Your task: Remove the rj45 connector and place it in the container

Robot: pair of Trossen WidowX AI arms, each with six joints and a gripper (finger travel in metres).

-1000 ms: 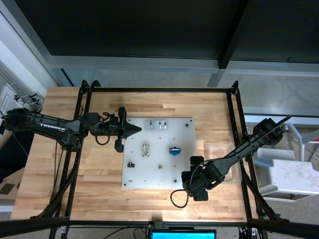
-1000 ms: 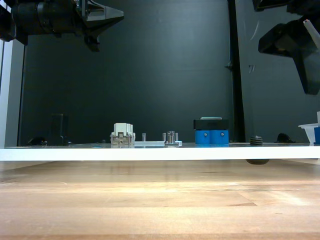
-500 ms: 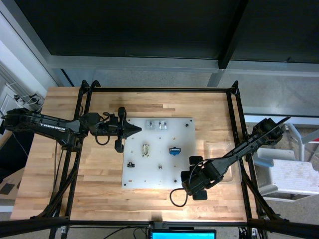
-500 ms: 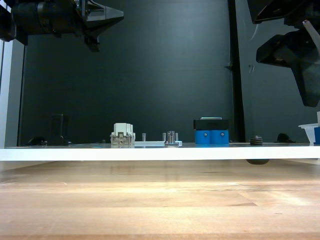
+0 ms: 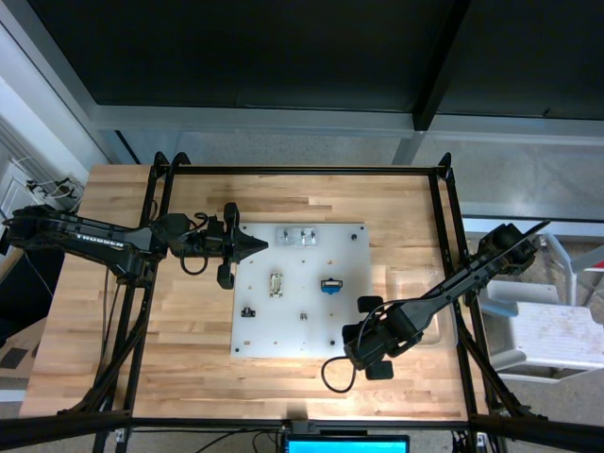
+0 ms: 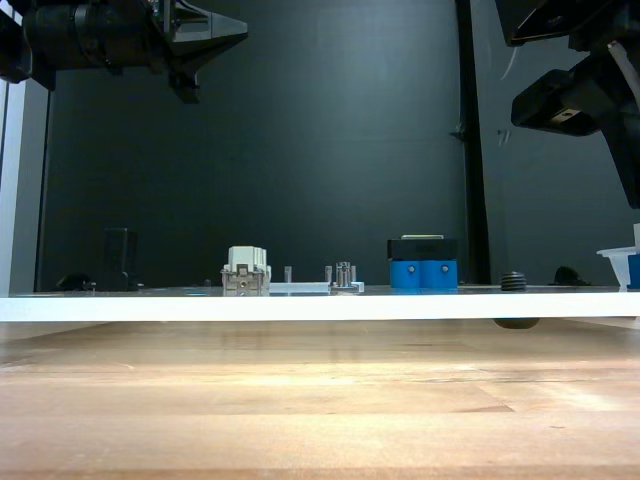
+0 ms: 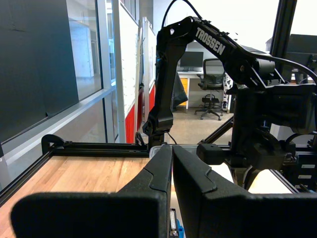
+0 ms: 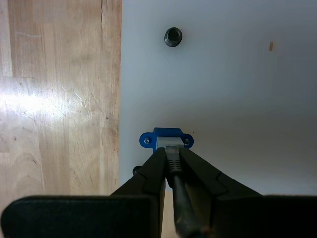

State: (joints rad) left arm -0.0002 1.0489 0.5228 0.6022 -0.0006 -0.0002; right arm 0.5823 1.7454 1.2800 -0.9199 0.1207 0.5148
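Two arms are showing from above: we are seeing the right gripper (image 5: 361,344) hanging over the near right corner of the white board (image 5: 283,321), while the left gripper (image 5: 253,243) is sitting over its far left corner, well apart from the job. The container (image 5: 415,281) is lying on the table just off the board's right edge, so the right arm is the nearer one. Level with the table, the right gripper is reading as a dark bulk whose tips are running out of sight. Along the left gripper, its fingers (image 7: 153,173) are pressing together on nothing. Along the right gripper, its fingers (image 8: 153,168) are pinching the rj45 connector (image 8: 173,150), which is sitting in a blue mount (image 8: 166,139) close to the board's edge, its long axis in line with the claw. We are judging that the pull should run back along that line.
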